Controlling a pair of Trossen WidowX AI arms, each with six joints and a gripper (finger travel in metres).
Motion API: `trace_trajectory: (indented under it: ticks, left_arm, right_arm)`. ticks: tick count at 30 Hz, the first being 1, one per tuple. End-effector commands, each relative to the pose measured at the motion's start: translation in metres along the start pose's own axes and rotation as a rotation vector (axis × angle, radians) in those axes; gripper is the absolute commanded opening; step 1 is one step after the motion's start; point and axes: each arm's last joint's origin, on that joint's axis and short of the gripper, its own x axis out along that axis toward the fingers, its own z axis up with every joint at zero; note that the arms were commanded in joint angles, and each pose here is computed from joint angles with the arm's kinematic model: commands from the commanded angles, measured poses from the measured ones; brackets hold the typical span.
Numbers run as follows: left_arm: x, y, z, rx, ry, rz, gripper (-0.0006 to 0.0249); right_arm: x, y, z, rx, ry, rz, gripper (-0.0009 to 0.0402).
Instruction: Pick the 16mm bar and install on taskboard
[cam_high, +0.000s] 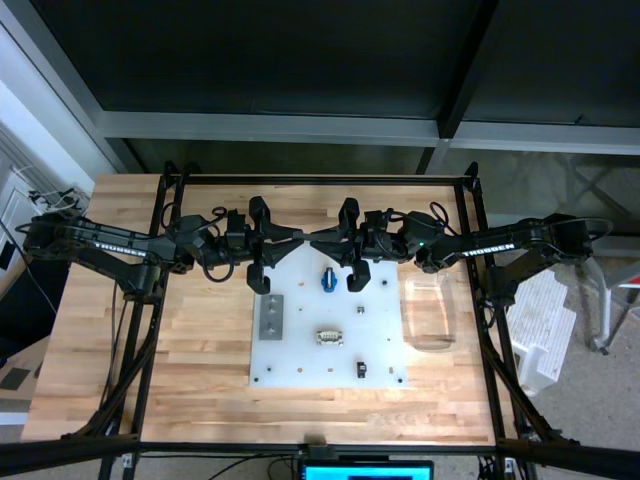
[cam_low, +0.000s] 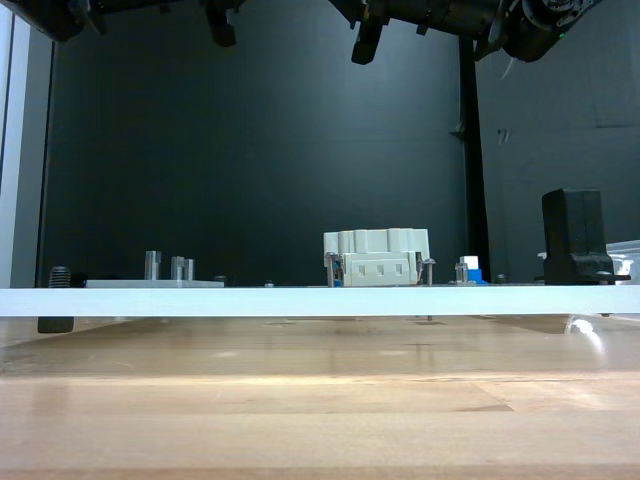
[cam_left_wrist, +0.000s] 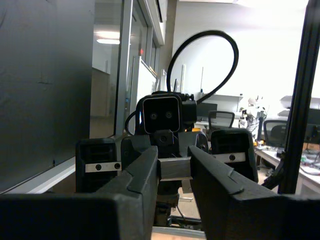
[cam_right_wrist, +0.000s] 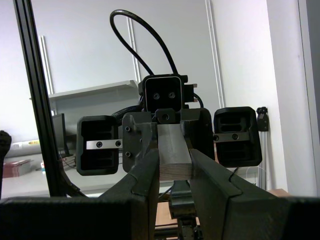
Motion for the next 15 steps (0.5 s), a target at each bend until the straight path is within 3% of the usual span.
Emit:
trace_trajectory:
  ticks: [1,8,15]
  left_arm:
    - [0.0001,0.0,0.0001,-0.003,-0.001,-0.002,0.014]
    - [0.0,0.0,-0.0003,-0.014,0.004,-0.001,0.0216]
    - [-0.0071,0.0012,0.0006,-0.033,0.09,0.01,0.0239]
  right_arm:
    - [0.0,0.0,0.0002,-0.004,-0.001,0.0,0.0042]
    - [-0.0002,0.0001,0.0005,-0.006,-0.001,0.001,0.0042]
    - [-0.0033,0.0013,0.005,-0.032,0.027,-0.003,0.0041]
